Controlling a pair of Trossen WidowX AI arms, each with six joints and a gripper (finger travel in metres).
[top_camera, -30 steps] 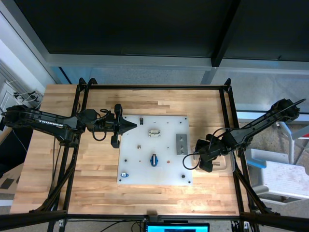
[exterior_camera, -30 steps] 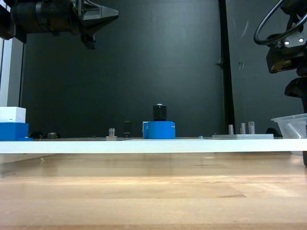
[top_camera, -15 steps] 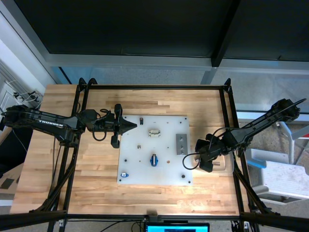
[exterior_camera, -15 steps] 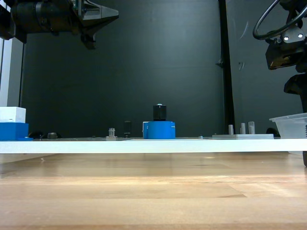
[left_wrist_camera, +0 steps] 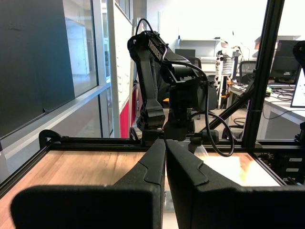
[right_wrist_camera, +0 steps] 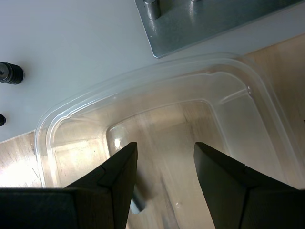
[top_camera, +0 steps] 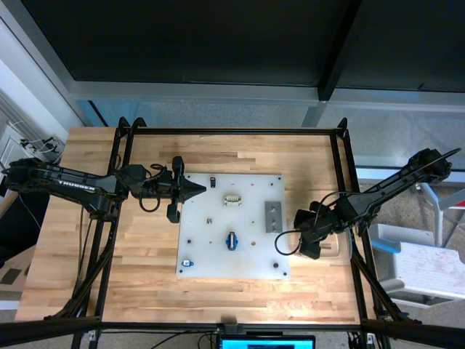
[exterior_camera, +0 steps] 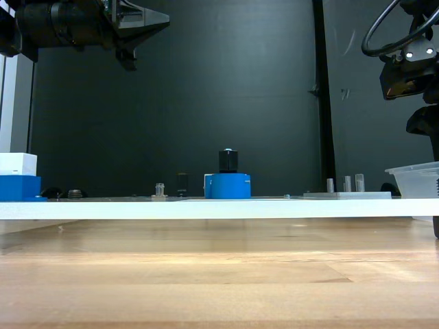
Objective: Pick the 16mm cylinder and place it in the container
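Wooden desk (top_camera: 145, 283) carrying a white rectangular task board (top_camera: 218, 225), with one black arm at each side. Just off the board's right edge stands the clear, shallow plastic tub with rounded corners (right_wrist_camera: 143, 71), which is the container. We see the right end effector (right_wrist_camera: 164, 145) directly above it, its two fingers spread apart and holding nothing. On the tub's floor, just beside one finger and partly hidden by it, lies a small silvery-grey shape (right_wrist_camera: 137, 202) that we take to be the 16mm metal cylinder. It thus lies below the end effector and inside the container; we cannot read its long axis, since it is blurred and half covered. Only the right arm is near it. The left end effector (top_camera: 202, 189) hangs high over the board's left edge, well apart, fingers pressed together on nothing. We judge the placing done, so the coming move would be a straight lift clear of the tub's rim. Against the frame a second earlier, the low view shows the right end effector slightly higher above the tub; the left arm is unchanged.
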